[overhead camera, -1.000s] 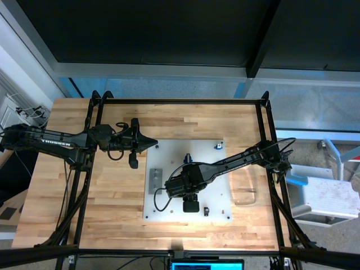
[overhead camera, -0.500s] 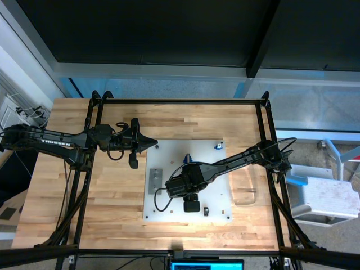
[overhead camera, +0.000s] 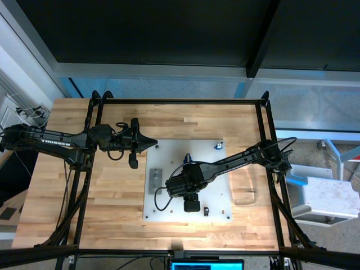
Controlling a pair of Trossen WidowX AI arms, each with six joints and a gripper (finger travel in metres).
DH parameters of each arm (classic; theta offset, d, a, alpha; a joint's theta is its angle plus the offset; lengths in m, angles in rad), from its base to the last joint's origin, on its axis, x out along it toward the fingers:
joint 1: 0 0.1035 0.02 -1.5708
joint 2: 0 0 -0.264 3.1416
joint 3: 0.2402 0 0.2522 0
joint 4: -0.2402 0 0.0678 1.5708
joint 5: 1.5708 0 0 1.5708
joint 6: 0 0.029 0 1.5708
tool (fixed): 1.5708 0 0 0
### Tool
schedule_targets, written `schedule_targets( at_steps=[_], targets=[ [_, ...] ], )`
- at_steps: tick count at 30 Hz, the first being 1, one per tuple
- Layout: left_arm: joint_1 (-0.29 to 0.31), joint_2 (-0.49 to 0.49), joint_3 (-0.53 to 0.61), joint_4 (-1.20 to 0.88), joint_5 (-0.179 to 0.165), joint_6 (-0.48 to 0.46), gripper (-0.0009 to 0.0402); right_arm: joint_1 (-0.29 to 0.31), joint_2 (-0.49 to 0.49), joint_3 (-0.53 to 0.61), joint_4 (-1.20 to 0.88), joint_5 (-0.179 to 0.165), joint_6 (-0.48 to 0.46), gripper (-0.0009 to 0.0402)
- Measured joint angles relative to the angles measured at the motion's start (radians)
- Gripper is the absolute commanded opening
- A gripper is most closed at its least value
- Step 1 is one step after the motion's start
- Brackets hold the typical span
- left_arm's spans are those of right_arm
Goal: Pick the HAN10E connector and install in the HAN10E hub
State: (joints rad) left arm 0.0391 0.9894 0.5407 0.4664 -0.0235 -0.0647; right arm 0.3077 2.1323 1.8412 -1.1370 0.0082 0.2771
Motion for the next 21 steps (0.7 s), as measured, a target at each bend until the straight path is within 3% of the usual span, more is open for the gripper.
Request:
schedule_targets(
  at_steps=[21],
  targets=[
    [0.000, 0.000, 0.000, 0.000, 0.000, 0.000, 0.0000, 0.000, -0.046, 0.011, -0.038, -0.004, 0.003, 0.0009]
  ],
)
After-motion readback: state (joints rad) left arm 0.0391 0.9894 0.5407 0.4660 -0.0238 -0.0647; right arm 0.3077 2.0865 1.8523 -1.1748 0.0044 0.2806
